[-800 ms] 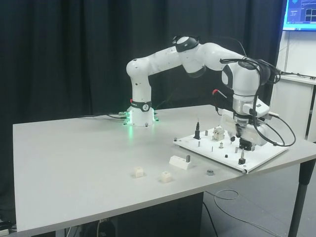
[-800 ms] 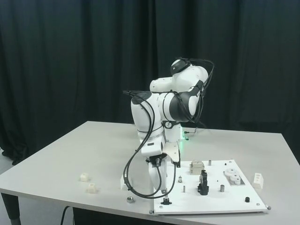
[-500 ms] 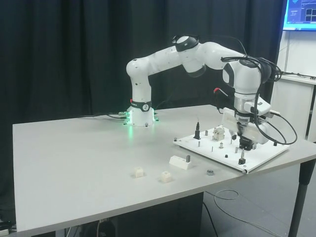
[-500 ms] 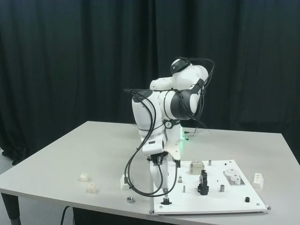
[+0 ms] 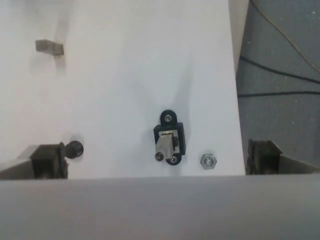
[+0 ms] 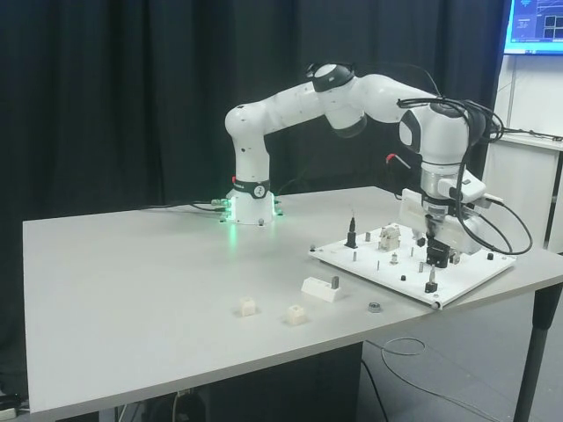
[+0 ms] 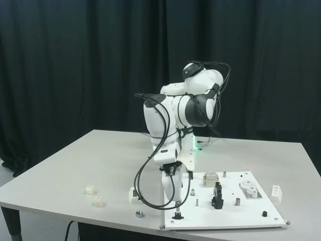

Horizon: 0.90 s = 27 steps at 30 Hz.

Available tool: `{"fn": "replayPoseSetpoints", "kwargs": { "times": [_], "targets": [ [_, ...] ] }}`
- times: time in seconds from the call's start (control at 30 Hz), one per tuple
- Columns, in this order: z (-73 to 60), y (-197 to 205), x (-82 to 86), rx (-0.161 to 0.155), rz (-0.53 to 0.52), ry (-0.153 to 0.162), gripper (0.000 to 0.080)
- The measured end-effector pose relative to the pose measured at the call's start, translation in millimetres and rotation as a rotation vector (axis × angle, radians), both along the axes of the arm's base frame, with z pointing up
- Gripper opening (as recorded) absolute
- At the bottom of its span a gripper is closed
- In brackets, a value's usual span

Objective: Pick square peg 4.

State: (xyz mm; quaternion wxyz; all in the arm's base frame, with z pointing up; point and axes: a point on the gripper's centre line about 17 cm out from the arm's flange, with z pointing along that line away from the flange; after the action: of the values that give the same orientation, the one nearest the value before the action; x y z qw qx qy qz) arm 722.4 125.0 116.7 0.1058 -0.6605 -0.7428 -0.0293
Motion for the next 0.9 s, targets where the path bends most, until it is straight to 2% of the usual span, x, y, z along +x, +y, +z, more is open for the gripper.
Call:
{"fn": "replayPoseSetpoints", "kwargs": {
  "times": [0.47, 0.6, 0.9],
  "targets": [
    [23.5, 0.4, 4.6, -0.025, -0.064, 0.0, 0.08],
    [30.4, 2.8, 5.8, -0.024, -0.079, -0.001, 0.08],
    [39.6, -1.0, 7.4, -0.036, -0.14, 0.003, 0.08]
  ]
}}
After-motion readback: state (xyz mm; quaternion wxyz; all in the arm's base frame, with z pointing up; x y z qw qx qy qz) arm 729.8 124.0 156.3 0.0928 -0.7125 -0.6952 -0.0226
